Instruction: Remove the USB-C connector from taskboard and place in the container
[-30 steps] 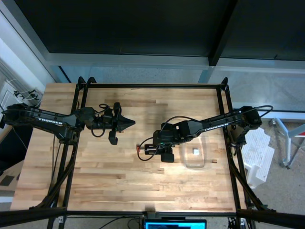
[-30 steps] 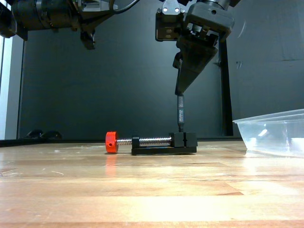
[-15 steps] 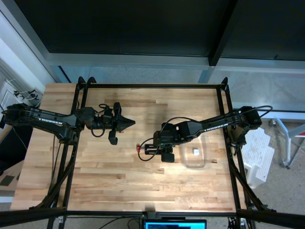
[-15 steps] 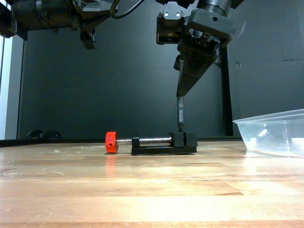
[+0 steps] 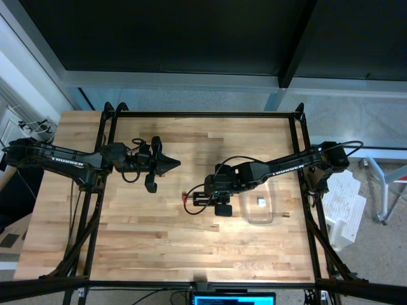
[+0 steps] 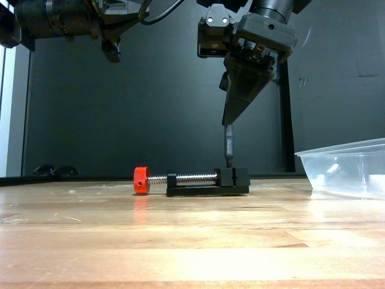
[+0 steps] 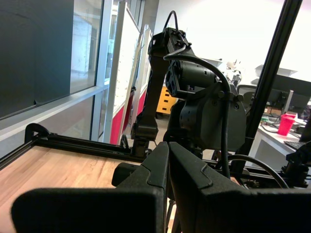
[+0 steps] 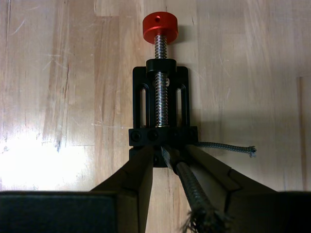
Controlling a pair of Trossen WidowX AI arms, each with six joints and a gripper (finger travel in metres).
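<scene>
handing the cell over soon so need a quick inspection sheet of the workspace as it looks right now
surface: wooden table, pale planks, light scuffs
job's things: taskboard flat on the wood, red knob toward the left arm; USB-C connector upright in it, not yet out; container to the right, apart from the taskboard
clutter: small white square piece in the container
grippers: right gripper over the connector, fingers apart either side of its lead; left gripper parked high, shut
cables: black cable loop at the left wrist; grey braided strand beside the taskboard
surroundings: black frame around the table
</scene>
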